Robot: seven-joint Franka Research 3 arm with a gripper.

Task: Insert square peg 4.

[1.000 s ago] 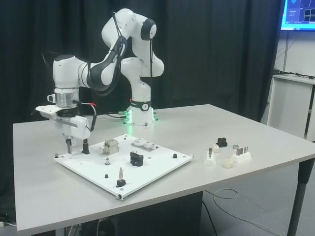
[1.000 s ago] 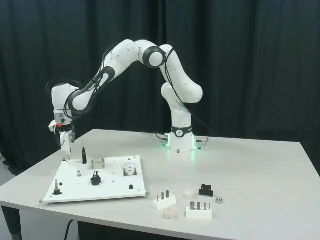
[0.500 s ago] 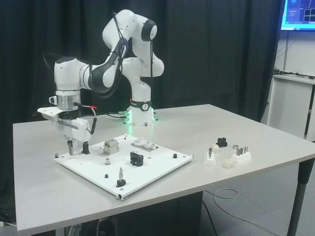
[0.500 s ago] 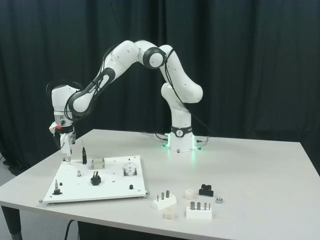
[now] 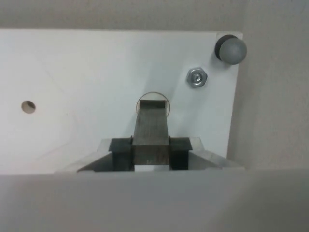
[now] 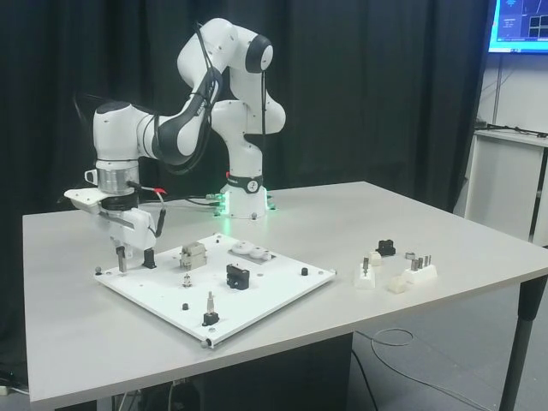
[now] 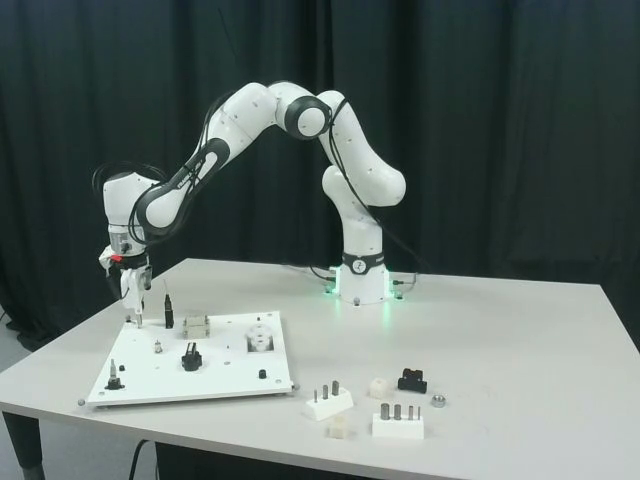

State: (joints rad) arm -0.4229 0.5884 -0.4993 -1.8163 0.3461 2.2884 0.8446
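Wrist view: my gripper (image 5: 151, 153) is clamped on the square peg (image 5: 151, 129), one finger on each side face. The peg's far end sits right over a round-rimmed hole (image 5: 153, 102) in the white board (image 5: 87, 77), near the board's corner. A hex nut (image 5: 197, 77) and a grey rubber foot (image 5: 232, 49) sit just beside it at that corner. I can't tell from here whether the tip is already inside the hole or just touching its rim.

First room view: gripper (image 6: 122, 253) is lower than a second ago and has shifted slightly toward the board's corner; the peg (image 6: 122, 260) now reaches down to the board (image 6: 265, 287) surface. The black post (image 6: 149, 256) stands just beside it, apart from my fingers. Loose holders and spare parts (image 6: 396, 272) lie well apart on the grey table (image 6: 445, 231), untouched.

Second room view: same story. Gripper (image 7: 131, 300) has come down over the board's back corner, peg (image 7: 131, 315) vertical, tip at board level.

Read: descent is done or nearly so, I'm at the contact/insertion stage. Peg looks upright, so alignment seems fine. Next call is a slow straight push down, and let go only once it's seated. Risk: square edges catching the rim if rotation is off.
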